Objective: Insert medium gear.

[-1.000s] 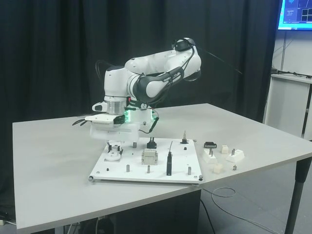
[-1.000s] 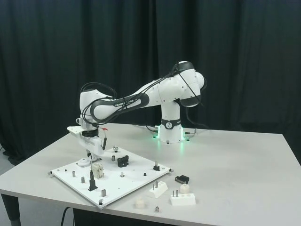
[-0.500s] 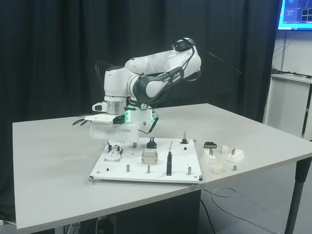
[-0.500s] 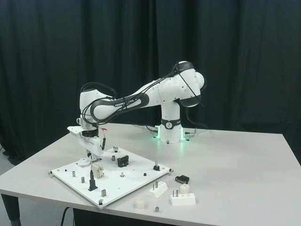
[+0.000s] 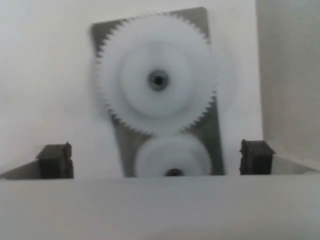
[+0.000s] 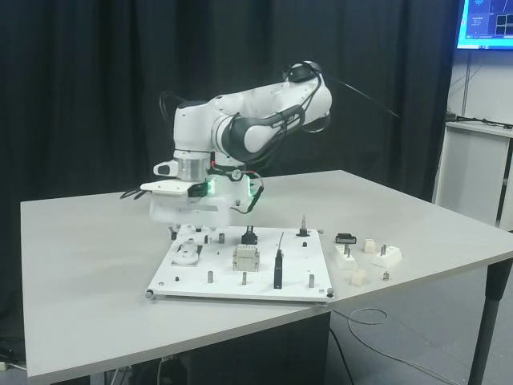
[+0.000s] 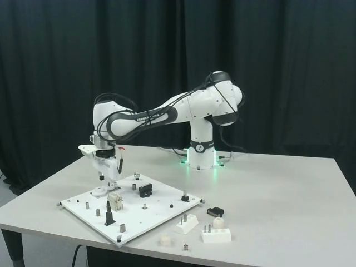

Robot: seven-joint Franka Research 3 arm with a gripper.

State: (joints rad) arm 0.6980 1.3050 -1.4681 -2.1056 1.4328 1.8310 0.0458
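In the wrist view a large white gear (image 5: 157, 80) and a smaller white gear (image 5: 173, 159) sit meshed on pegs over a grey plate (image 5: 200, 20). My gripper (image 5: 155, 160) is open above them. Its black fingertips (image 5: 55, 161) stand wide apart on either side of the smaller gear, holding nothing. In the first room view the gripper (image 6: 191, 231) hangs a little above the gears (image 6: 187, 253) at the near left corner of the white board (image 6: 296, 277). The second room view shows the gripper (image 7: 106, 179) over the same gears (image 7: 100, 192).
The board carries a grey plug block (image 6: 244, 258), a black upright part (image 6: 278, 269), a black connector (image 6: 249, 236) and several short pegs. Loose white parts (image 6: 386, 257) and a small black piece (image 6: 345, 238) lie on the grey table to the board's right.
The gripper has risen off the gears and now hangs higher above the board. The gears stay in place on their pegs.
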